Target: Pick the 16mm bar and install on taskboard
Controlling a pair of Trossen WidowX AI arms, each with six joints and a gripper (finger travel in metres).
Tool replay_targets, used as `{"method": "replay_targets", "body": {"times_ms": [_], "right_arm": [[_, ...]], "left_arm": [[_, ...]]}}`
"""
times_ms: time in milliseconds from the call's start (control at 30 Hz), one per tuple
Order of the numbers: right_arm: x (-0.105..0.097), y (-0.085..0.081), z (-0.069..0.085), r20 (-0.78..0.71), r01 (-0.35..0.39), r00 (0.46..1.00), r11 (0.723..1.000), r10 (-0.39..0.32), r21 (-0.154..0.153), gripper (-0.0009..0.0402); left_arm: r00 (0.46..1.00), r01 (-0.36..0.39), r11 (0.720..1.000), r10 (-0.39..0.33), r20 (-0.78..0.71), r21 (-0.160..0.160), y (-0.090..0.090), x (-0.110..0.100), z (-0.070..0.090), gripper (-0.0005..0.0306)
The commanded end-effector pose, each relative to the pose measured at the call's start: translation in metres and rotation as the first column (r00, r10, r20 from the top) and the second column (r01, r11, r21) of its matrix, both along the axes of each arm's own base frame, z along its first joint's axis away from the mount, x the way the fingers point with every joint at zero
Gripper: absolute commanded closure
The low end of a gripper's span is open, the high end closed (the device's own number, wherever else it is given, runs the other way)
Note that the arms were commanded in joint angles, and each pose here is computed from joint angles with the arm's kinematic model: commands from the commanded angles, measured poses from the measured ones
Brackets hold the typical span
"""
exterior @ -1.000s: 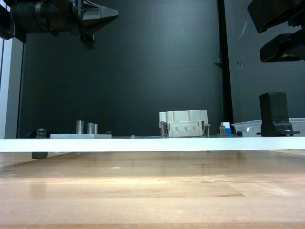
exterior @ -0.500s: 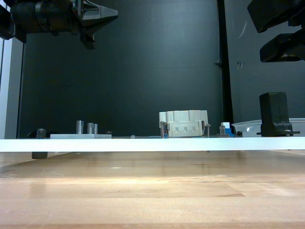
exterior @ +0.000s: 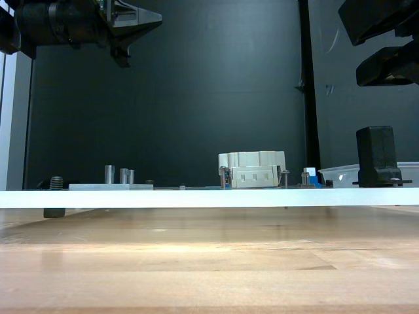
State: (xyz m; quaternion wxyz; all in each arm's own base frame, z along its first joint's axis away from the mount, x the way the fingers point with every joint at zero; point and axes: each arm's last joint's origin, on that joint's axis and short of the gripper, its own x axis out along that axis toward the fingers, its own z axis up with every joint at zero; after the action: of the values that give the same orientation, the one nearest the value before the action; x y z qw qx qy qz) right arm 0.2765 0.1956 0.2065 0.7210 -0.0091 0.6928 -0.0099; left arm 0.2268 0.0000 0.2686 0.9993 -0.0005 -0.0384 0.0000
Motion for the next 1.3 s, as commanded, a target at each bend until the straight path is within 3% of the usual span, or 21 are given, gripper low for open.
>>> {"method": "replay_targets", "body": {"times_ms": [33, 467, 933, 1300], "right_arm": [[0.0, 0.0, -0.001, -0.001, 0.0, 1.0, 1.0, 0.0, 0.0, 0.0389], [0.003, 0.002, -0.012, -0.013, 0.0, 1.0, 1.0, 0.0, -0.019, 0.0389], [0.002, 0.003, -0.016, -0.01, -0.003, 1.0, 1.0, 0.003, -0.017, 0.0386], [0.003, 0.003, -0.015, -0.006, -0.003, 1.0, 1.0, 0.003, -0.012, 0.0301]], "left_arm": [[1.0, 0.0, 1.0, 0.0, 0.0, 0.0, 0.0, 0.0, 0.0, 0.03], [1.0, 0.0, 1.0, 0.0, 0.0, 0.0, 0.0, 0.0, 0.0, 0.03], [1.0, 0.0, 1.0, 0.0, 0.0, 0.0, 0.0, 0.0, 0.0, 0.03], [1.0, 0.0, 1.0, 0.0, 0.0, 0.0, 0.0, 0.0, 0.0, 0.03]]}}
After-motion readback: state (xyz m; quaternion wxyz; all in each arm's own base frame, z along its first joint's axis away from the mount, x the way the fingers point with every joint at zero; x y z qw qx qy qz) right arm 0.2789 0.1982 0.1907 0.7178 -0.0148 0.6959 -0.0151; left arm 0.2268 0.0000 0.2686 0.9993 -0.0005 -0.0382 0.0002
